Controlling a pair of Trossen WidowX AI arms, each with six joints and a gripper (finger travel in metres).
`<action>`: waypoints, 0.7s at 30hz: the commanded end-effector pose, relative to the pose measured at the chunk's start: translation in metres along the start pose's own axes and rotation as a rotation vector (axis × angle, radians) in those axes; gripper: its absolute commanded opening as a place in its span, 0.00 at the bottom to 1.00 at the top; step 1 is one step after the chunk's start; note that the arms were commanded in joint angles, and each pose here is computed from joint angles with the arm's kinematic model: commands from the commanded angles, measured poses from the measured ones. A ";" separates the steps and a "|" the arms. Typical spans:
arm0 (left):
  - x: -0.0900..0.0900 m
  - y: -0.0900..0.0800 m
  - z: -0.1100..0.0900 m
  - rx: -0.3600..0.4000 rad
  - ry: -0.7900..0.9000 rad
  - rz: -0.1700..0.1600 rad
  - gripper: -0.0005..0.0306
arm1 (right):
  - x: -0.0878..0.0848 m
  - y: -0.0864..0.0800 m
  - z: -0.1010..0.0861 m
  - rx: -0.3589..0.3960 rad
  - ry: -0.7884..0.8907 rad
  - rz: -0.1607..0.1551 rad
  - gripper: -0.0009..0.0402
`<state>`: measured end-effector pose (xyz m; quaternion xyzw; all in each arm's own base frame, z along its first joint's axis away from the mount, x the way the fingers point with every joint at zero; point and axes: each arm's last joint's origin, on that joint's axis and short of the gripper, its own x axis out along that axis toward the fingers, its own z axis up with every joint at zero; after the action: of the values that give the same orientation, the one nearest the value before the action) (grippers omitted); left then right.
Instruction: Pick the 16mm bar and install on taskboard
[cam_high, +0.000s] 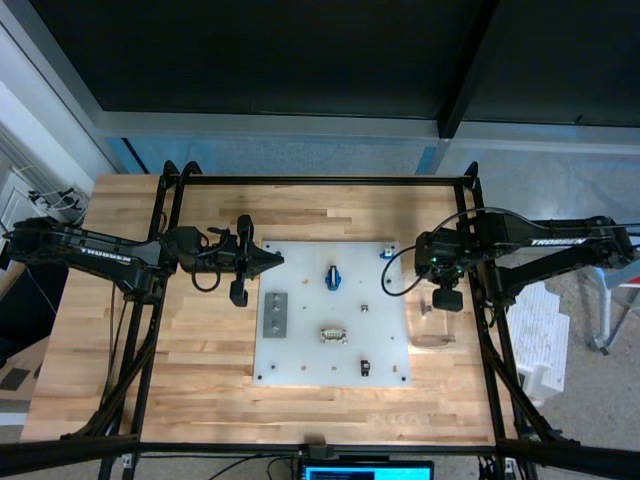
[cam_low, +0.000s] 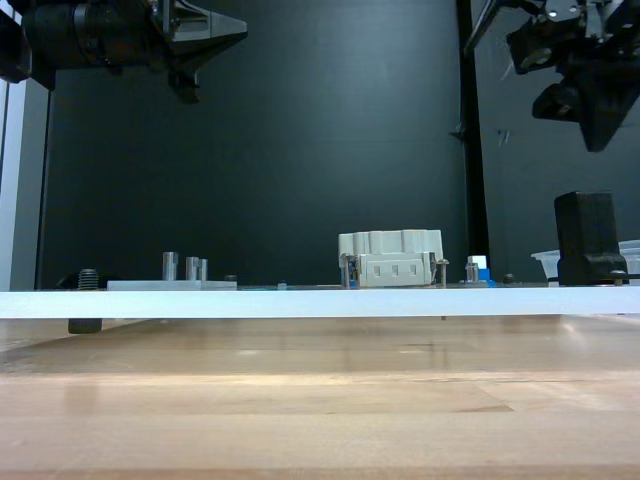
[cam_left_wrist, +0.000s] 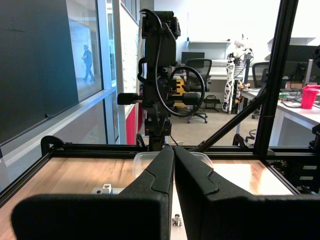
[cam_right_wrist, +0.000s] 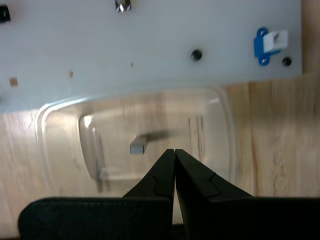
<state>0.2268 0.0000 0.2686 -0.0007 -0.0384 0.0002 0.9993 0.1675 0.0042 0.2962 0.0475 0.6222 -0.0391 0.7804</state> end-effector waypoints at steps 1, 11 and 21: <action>0.000 0.000 0.000 0.000 0.000 0.000 0.02 | 0.001 0.003 -0.003 -0.003 0.025 0.000 0.02; 0.000 0.000 0.000 0.000 0.000 0.000 0.02 | 0.007 0.020 -0.004 -0.065 0.089 -0.004 0.02; 0.000 0.000 0.000 0.000 0.000 0.000 0.02 | 0.013 0.025 -0.001 -0.058 0.129 -0.056 0.03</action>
<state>0.2268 0.0000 0.2686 -0.0005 -0.0384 0.0000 0.9993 0.1714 0.0289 0.2842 0.0089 0.6725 -0.0387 0.7390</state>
